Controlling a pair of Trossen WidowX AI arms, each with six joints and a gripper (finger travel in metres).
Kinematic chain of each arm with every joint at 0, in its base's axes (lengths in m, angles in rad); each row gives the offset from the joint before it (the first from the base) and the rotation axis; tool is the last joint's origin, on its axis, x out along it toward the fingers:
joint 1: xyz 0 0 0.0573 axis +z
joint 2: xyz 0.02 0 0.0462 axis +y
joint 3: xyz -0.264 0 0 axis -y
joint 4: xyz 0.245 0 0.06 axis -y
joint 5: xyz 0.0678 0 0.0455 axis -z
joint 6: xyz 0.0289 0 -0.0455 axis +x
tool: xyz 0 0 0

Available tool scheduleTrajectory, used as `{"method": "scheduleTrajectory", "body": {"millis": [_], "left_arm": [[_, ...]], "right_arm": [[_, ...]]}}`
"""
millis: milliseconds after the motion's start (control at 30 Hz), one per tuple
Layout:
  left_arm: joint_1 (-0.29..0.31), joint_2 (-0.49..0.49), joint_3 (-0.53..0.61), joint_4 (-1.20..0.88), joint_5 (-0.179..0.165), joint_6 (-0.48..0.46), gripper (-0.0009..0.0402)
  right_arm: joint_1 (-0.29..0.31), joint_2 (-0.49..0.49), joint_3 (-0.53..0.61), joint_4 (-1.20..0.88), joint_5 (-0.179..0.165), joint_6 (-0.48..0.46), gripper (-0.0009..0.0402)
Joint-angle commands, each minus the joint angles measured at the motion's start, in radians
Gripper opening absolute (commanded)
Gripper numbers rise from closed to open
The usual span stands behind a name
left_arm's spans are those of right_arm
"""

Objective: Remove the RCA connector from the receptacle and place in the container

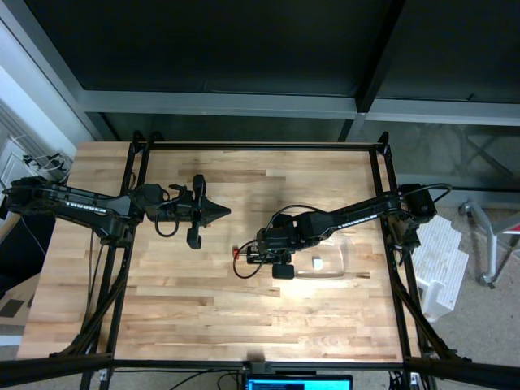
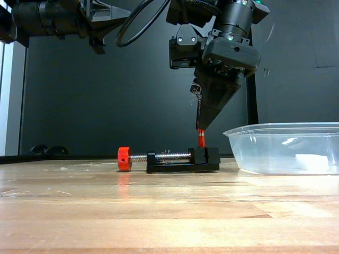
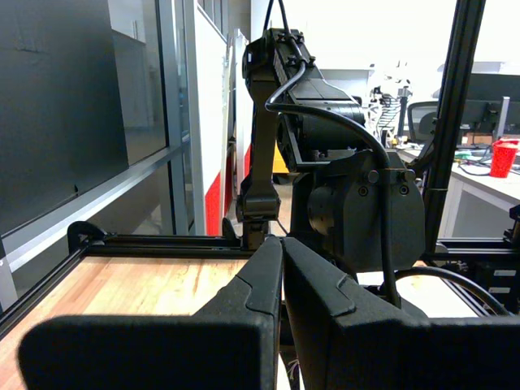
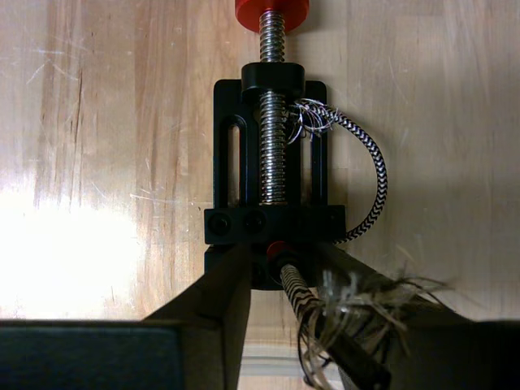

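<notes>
"Where's the plug?"

"The RCA connector (image 2: pixel 201 138) stands upright in the receptacle (image 2: pixel 183 159), at the end away from the red knob. My right gripper (image 2: pixel 203 124) hangs directly over it with its fingers slightly parted either side, seemingly not pinching."

"So how to take it?"

"I'd centre, close on the body rather than the frayed wire, then pull straight up, since the block might lift too. The container (image 2: pixel 249 153) sits just beside. My left gripper (image 3: pixel 282 276) is parked aloft, fingers pressed together."
</notes>
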Motion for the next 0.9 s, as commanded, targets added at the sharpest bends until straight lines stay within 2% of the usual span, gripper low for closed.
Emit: {"method": "scheduleTrajectory", "body": {"millis": [33,567,900], "left_arm": [[0.000,0.000,0.000,0.000,0.000,0.000,0.0000],[0.000,0.000,0.000,0.000,0.000,0.000,0.0000],[0.000,0.000,0.000,0.000,0.000,0.000,0.0000]], "right_arm": [[0.000,0.000,0.000,0.001,0.000,0.001,0.0077],[0.000,0.000,0.000,0.000,0.000,0.000,0.0000],[0.001,-0.013,0.000,-0.010,-0.001,0.001,0.0002]]}}
